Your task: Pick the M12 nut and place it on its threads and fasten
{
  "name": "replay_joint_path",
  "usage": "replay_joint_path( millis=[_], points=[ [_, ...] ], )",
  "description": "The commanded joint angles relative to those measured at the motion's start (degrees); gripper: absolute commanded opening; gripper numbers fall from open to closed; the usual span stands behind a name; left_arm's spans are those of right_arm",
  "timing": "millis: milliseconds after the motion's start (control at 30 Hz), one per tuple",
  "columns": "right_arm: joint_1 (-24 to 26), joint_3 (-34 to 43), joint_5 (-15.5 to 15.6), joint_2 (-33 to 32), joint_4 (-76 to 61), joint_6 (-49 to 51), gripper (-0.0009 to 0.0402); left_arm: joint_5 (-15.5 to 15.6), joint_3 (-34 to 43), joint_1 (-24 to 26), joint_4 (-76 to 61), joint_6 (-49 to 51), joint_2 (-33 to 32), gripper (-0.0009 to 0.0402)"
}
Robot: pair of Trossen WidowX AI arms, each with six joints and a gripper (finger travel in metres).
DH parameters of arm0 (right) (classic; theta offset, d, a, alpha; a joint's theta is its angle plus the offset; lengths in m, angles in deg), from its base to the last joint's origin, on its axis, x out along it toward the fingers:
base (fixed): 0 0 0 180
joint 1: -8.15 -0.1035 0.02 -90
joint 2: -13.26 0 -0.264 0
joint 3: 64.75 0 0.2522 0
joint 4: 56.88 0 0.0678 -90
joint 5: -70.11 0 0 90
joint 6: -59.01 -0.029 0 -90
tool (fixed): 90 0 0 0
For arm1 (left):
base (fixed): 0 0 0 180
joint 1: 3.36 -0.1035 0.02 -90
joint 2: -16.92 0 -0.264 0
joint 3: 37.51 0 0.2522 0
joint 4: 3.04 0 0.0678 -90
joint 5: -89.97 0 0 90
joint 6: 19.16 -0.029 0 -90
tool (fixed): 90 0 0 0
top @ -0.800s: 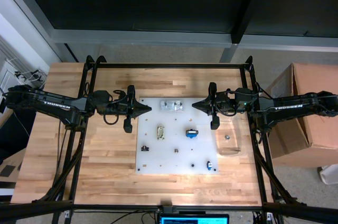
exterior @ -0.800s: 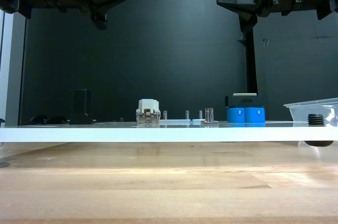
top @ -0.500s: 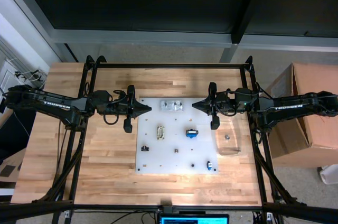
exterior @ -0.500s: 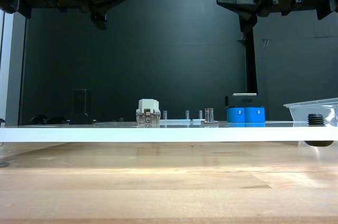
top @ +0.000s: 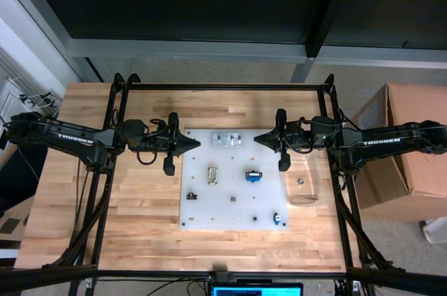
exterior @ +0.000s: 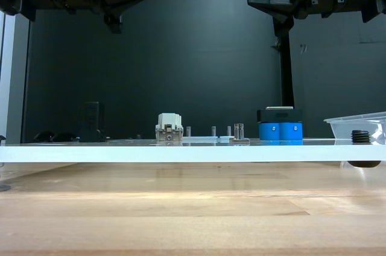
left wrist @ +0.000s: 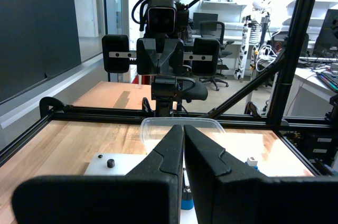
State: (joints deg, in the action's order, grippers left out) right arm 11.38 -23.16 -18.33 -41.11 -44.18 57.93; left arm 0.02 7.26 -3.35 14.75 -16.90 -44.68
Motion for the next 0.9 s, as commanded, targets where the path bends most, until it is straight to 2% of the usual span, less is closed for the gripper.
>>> replay_joint_path(
  millis=[33,433,467,633,700,767,900],
  points=[
    [0.0,0.0,0.0,0.0,0.0,0.0,0.0,0.0,0.0,0.0,0.0,0.0,0.0,0.0],
    [0.0,0.4,0.6,0.1,-1.9,-1.6,0.0,0.0,0.0,0.0,0.0,0.0,0.0,0.0],
    [0.0,1.2,1.7,0.2,-4.6,-1.5,0.0,0.0,0.0,0.0,0.0,0.0,0.0,0.0],
    [-0.2,6.9,3.4,0.3,-24.6,-1.0,0.0,0.0,0.0,0.0,0.0,0.0,0.0,0.0],
    [-0.3,9.3,6.1,0.3,-33.1,-0.5,0.0,0.0,0.0,0.0,0.0,0.0,0.0,0.0],
    [-0.7,11.2,7.4,0.3,-41.1,0.4,0.0,0.0,0.0,0.0,0.0,0.0,0.0,0.0],
    [-2.0,14.1,7.6,0.3,-55.7,3.4,0.0,0.0,0.0,0.0,0.0,0.0,0.0,0.0]
  ],
)
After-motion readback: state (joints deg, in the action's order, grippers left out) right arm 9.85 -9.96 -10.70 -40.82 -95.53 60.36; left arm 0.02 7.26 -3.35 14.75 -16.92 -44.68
